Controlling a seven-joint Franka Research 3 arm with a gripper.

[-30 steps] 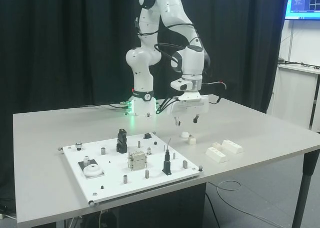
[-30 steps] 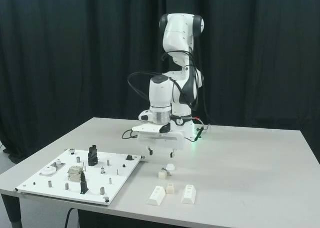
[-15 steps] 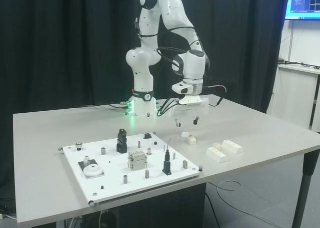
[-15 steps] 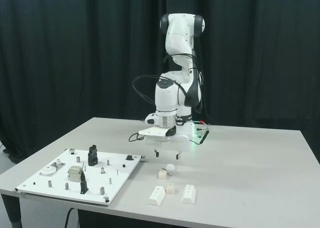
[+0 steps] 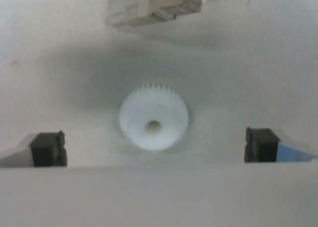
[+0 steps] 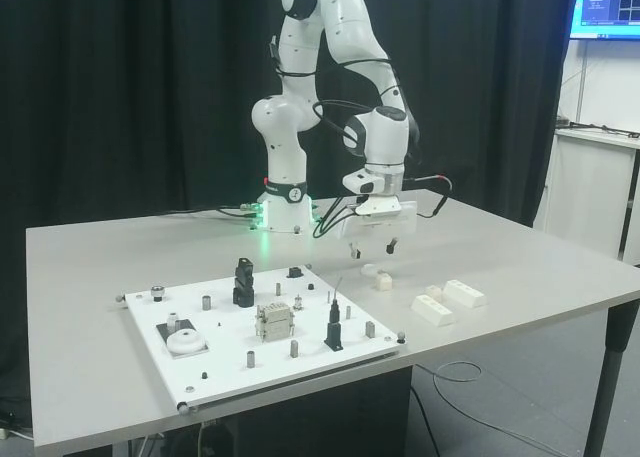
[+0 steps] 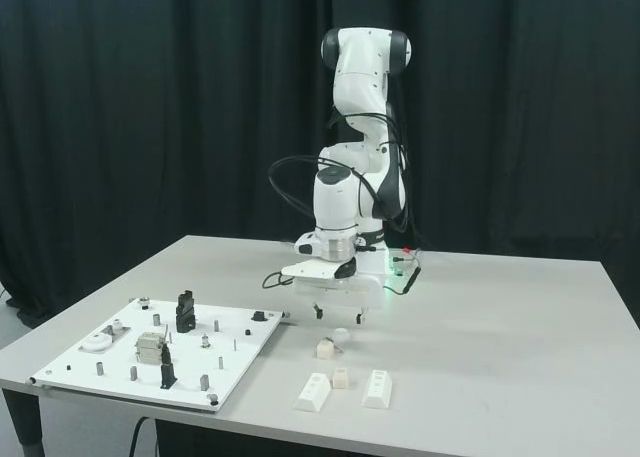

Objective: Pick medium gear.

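We find the medium gear (image 5: 153, 117) lying flat on the grey tabletop (image 5: 258, 63), bore up, so its toothed rim offers itself to a side pinch. A connector plug (image 5: 155, 7) sits near it at 12 o'clock. The end effector (image 5: 154, 146) hangs above, fingers spread wide to either side of the gear, touching nothing and holding nothing.
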